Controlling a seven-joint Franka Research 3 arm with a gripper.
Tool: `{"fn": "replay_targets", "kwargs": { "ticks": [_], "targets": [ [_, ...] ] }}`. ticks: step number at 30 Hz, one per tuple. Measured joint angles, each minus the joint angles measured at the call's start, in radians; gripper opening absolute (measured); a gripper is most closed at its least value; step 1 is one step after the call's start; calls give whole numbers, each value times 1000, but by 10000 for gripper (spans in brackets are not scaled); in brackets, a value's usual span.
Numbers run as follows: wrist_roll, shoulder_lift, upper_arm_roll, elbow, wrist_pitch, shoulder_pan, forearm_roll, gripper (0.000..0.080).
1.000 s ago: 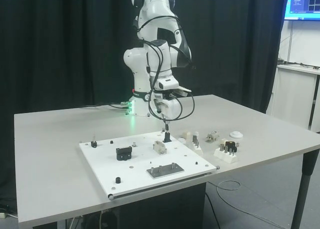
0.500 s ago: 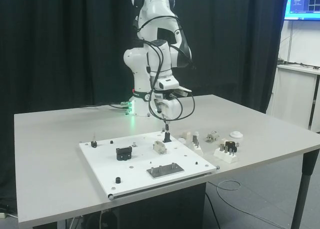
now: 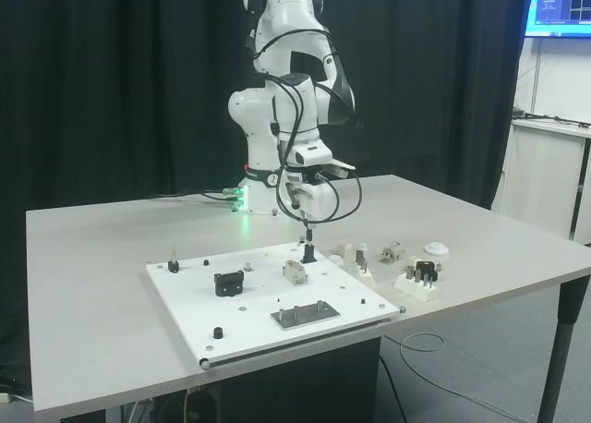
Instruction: Insert USB.
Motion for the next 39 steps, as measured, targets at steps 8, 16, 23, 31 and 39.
{"fn": "replay_targets", "kwargs": {
  "ticks": [8, 16, 23, 31, 39],
  "targets": [
    [0, 0, -1, -1, 2, 0, 0, 47],
    [0, -5, -1, -9, 17, 0, 0, 47],
    [0, -13, -1, -22, 33, 0, 2, 47],
    [0, -17, 1, -29, 46, 0, 3, 47],
    [0, -24, 3, -40, 63, 1, 3, 47]
  ]
}}
